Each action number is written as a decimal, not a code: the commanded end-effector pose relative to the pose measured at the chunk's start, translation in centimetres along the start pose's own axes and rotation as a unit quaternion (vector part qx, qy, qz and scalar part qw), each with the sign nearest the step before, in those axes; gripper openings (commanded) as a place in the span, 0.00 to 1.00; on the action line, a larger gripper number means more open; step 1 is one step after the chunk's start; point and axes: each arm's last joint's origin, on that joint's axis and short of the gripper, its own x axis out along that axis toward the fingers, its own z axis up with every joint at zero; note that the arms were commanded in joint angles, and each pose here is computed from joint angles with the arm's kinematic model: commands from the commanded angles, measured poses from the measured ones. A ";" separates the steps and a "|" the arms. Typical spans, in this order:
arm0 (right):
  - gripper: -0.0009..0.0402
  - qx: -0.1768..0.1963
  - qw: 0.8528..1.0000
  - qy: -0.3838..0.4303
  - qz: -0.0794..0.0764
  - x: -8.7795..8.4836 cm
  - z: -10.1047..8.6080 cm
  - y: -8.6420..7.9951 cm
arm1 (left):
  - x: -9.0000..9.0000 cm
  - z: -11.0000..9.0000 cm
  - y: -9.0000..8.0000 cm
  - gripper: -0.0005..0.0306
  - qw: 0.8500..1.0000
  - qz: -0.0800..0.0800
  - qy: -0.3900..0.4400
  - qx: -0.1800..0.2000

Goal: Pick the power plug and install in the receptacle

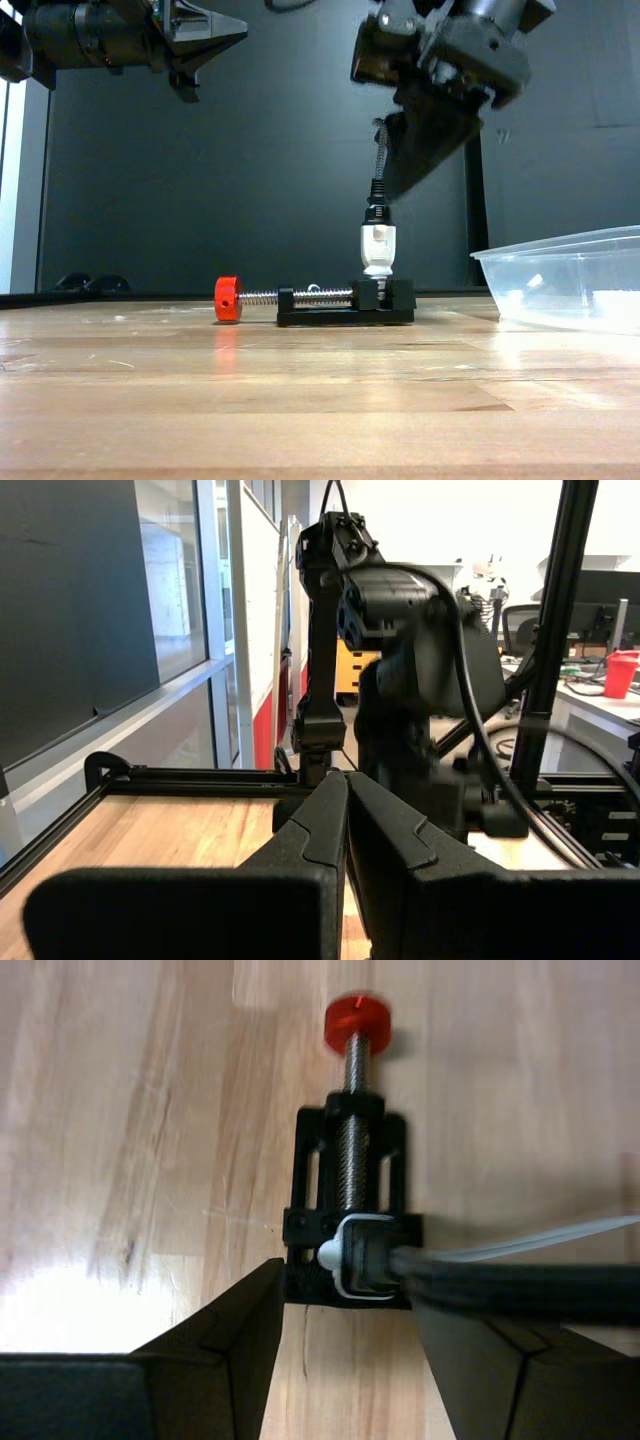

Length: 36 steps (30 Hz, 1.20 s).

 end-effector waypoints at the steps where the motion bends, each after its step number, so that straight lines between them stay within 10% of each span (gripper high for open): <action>1: 0.47 0.004 1.000 -0.020 -0.002 -1.3 0.3 -0.1 | 0.0 0.0 0.0 0.02 1.000 0.000 0.000 0.000; 18: 0.44 0.015 0.998 -0.054 0.003 -5.9 0.1 -0.5 | 0.0 0.0 0.0 0.02 1.000 0.000 0.000 0.000; 29: 0.01 0.022 0.985 -0.172 0.012 -10.0 -1.3 -1.4 | 0.0 0.0 0.0 0.02 1.000 0.000 0.000 0.000; 36: 0.02 0.028 0.962 -0.272 0.001 -12.5 -1.7 -2.6 | 0.0 0.0 0.0 0.02 1.000 0.000 0.000 0.000</action>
